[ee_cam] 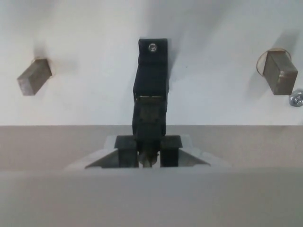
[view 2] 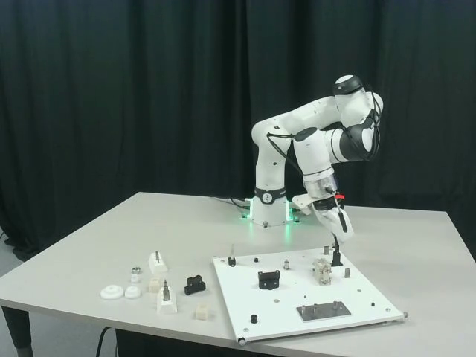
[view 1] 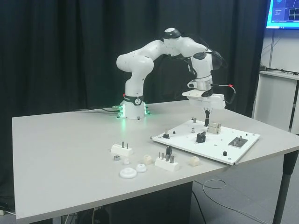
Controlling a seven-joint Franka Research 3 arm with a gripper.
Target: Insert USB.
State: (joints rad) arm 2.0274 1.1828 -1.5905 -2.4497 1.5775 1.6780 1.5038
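We are cataloguing a black USB plug (ee_cam: 150, 90) that is sitting pinched between the two black fingers of the gripper (ee_cam: 148, 150), its metal end pointing down toward the white board (ee_cam: 94, 56); in the room views it is hanging just above the board's far side, beside a small grey socket block (view 1: 214, 128). We cannot tell whether its tip is touching the board. The fingers are pressing together on the plug's body. In the wrist view we are noting two grey metal blocks (ee_cam: 34, 76) standing on the board on either side of the plug, and a small screw (ee_cam: 296, 99) near one of them. The white board is lying on the grey table (view 1: 60, 140) and is also carrying a black fixture (view 2: 268, 279), a grey plate with pegs (view 2: 325, 310) and several short black posts. Beside the board, on the bare table, we are listing white gears (view 2: 112, 292), small white holders with pins (view 2: 166, 300) and a black bracket (view 2: 195, 283). The white arm (view 2: 312, 141) is bending over the board from its base with green lights (view 2: 269, 216).
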